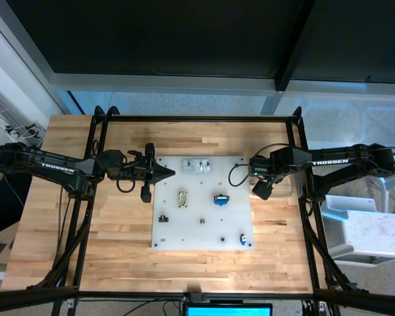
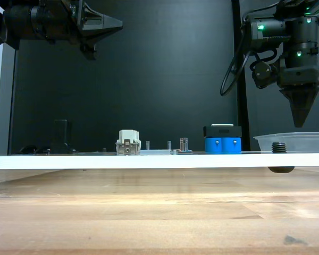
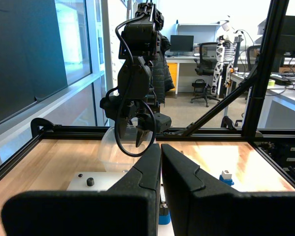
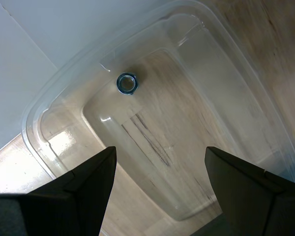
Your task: Unfasten the M12 fastener and place in the container
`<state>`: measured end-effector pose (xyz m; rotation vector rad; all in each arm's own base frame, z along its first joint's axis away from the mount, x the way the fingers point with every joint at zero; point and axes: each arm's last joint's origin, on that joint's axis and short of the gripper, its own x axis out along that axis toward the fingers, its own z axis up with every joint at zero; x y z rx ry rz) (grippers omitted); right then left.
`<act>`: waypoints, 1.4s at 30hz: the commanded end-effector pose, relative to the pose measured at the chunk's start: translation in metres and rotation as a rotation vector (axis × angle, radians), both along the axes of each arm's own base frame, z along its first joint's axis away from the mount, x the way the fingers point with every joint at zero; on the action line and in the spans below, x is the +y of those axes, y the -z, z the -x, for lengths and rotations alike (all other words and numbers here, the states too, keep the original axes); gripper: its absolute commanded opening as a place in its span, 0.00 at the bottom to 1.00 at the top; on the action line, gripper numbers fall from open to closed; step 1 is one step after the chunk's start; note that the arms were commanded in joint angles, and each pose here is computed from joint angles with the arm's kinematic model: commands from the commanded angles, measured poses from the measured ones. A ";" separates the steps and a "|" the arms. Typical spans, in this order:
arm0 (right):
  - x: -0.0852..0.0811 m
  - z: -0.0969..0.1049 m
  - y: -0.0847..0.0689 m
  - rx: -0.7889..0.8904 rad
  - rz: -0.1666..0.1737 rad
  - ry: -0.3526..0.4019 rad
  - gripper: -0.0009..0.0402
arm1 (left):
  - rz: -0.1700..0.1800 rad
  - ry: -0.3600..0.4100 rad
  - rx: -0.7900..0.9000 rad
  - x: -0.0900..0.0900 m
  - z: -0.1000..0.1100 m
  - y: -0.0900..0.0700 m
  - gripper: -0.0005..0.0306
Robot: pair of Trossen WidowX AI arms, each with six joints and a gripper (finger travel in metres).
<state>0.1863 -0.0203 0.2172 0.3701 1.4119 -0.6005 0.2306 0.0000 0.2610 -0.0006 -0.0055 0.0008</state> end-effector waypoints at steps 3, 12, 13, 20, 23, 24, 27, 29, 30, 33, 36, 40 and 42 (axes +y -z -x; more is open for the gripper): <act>0.000 0.000 0.000 -0.004 0.000 0.000 0.63 | 0.000 0.000 0.000 0.000 0.000 0.000 0.02; 0.000 -0.001 0.000 -0.009 0.000 0.001 0.63 | 0.000 0.000 0.000 0.000 0.000 0.000 0.02; 0.000 -0.001 0.000 -0.010 0.000 0.000 0.63 | 0.000 0.000 0.000 0.000 0.000 0.000 0.02; 0.000 -0.004 0.000 -0.038 0.003 0.000 0.63 | 0.000 0.000 0.000 0.000 0.000 0.000 0.02; 0.000 -0.004 0.000 -0.043 0.003 0.000 0.63 | 0.000 0.000 0.000 0.000 0.000 0.000 0.02; 0.000 -0.004 0.000 -0.043 0.003 0.000 0.63 | 0.000 0.000 0.000 0.000 0.000 0.000 0.02; 0.000 -0.004 0.000 -0.043 0.003 0.000 0.63 | 0.000 0.000 0.000 0.000 0.000 0.000 0.02; 0.000 -0.004 0.000 -0.043 0.003 0.000 0.63 | 0.000 0.000 0.000 0.000 0.000 0.000 0.02; 0.000 -0.004 0.000 -0.043 0.003 0.000 0.63 | 0.000 0.000 0.000 0.000 0.000 0.000 0.02; 0.000 -0.004 0.000 -0.043 0.003 0.000 0.63 | 0.000 0.000 0.000 0.000 0.000 0.000 0.02; 0.000 -0.004 0.000 -0.045 0.003 0.000 0.63 | 0.000 0.000 0.000 0.000 0.000 0.000 0.02; 0.000 -0.005 -0.001 -0.046 0.003 0.000 0.63 | 0.000 0.000 0.000 0.000 0.000 0.000 0.02; 0.000 -0.005 -0.001 -0.049 0.003 0.000 0.63 | 0.000 0.000 0.000 0.000 0.000 0.000 0.02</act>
